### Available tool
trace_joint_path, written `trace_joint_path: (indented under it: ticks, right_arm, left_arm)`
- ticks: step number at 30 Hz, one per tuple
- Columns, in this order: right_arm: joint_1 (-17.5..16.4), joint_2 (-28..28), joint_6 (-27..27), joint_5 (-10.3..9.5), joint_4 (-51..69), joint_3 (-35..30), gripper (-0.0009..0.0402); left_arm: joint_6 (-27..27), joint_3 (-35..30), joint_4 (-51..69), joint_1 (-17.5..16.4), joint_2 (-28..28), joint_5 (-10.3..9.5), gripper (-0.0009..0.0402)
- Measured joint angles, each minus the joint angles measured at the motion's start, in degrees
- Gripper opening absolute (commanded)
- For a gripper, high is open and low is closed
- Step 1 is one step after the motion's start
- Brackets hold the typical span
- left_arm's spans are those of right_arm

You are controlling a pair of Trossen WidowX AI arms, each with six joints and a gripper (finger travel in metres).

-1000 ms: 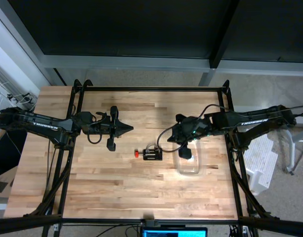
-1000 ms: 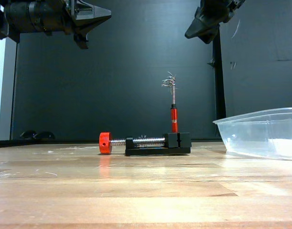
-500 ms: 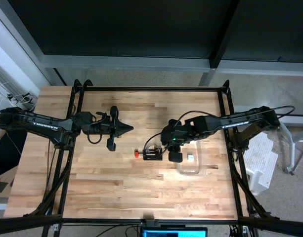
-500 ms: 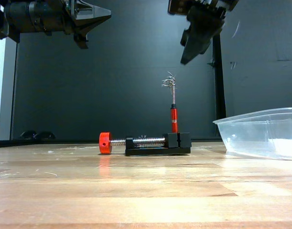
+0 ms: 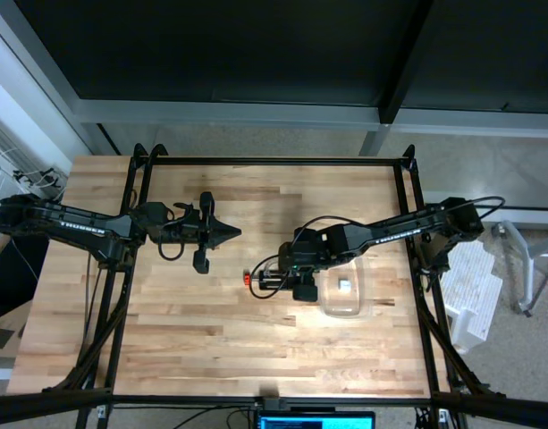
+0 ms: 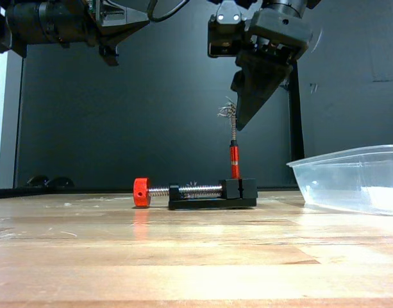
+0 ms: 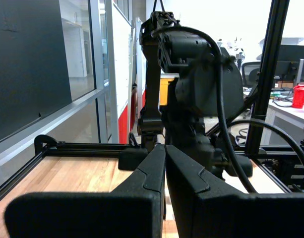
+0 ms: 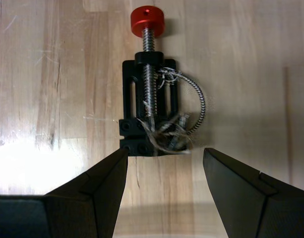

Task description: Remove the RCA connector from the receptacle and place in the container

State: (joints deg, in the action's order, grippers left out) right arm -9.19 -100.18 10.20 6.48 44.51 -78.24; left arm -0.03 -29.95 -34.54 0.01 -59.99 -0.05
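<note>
Holds the left arm stretched inward, high and level, left gripper (image 5: pixel 232 233) pointing toward centre with fingers pressed together. Extends the right arm inward toward centre, wrist bent down, right gripper (image 8: pixel 165 154) aimed downward, fingers spread wide apart.

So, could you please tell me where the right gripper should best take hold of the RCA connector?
Probably the RCA connector's red barrel, just above the receptacle, coming straight down: it stands upright, and the springy wire above looks too thin and frayed. The right gripper hangs open overhead; the left gripper is parked, shut, off to the left.
</note>
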Motion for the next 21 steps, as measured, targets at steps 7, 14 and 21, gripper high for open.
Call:
trace_joint_path:
  ticks: [7,14,21]
  right_arm:
    - [-0.2,-2.8,-0.1,0.11,-2.7,0.0,0.0212]
    - [-0.3,-5.2,-0.2,0.22,-3.7,0.0,0.0212]
    - [-0.3,-5.4,-0.5,1.29,-4.8,0.2,0.0209]
  left_arm:
    - [0.0,0.0,0.0,0.0,0.0,0.00,0.0000]
    - [0.0,0.0,0.0,0.0,0.0,0.00,0.0000]
    - [0.0,0.0,0.0,0.0,0.0,0.00,0.0000]
